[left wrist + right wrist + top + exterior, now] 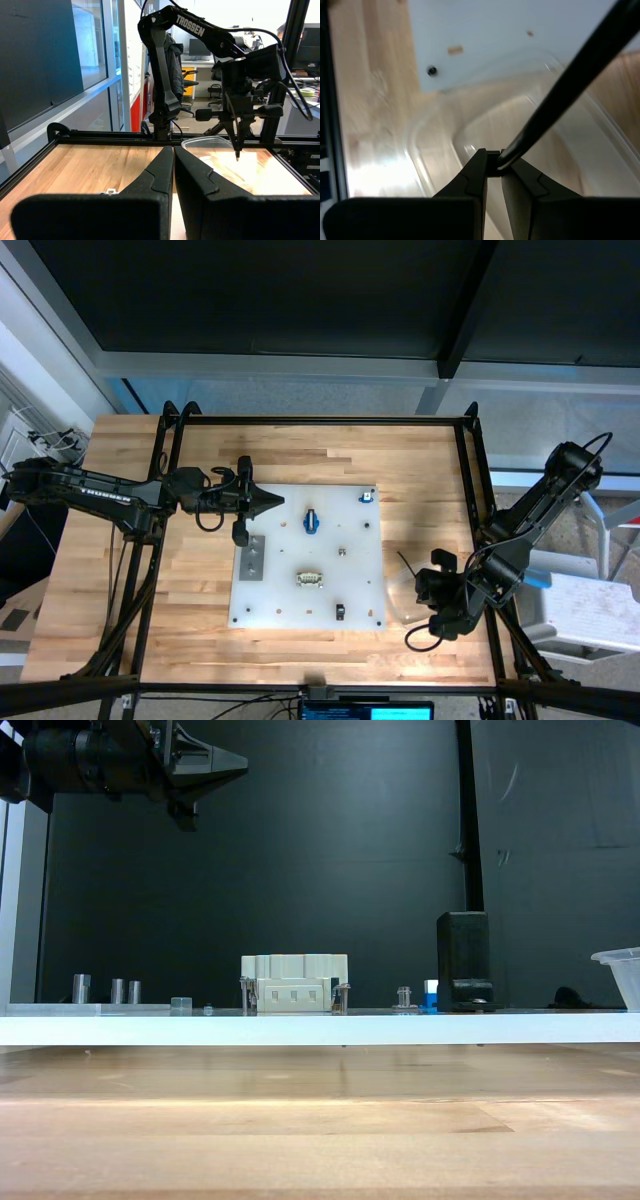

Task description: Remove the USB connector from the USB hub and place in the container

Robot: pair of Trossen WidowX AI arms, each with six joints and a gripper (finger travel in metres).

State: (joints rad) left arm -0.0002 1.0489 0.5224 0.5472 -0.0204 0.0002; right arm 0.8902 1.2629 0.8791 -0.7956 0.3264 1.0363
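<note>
My right gripper (422,586) hangs over the clear container (400,602) off the white board's right edge. It is shut on the USB connector (494,163), and the stiff black cable tail (570,80) sticks out slantwise above the tray (465,135). From the left wrist view the connector (236,147) points down over the container (207,144). The USB hub (341,611), a small black block, stands on the board near its front edge and shows tall in the low view (463,960). My left gripper (268,502) hovers shut and empty above the board's back-left corner, its fingers (160,172) pressed together.
The white board (280,602) carries a grey bar with holes (252,560), a blue clip (311,521), a beige socket block (309,581) and a small blue part (367,496). Black frame rails (470,480) border the wooden table.
</note>
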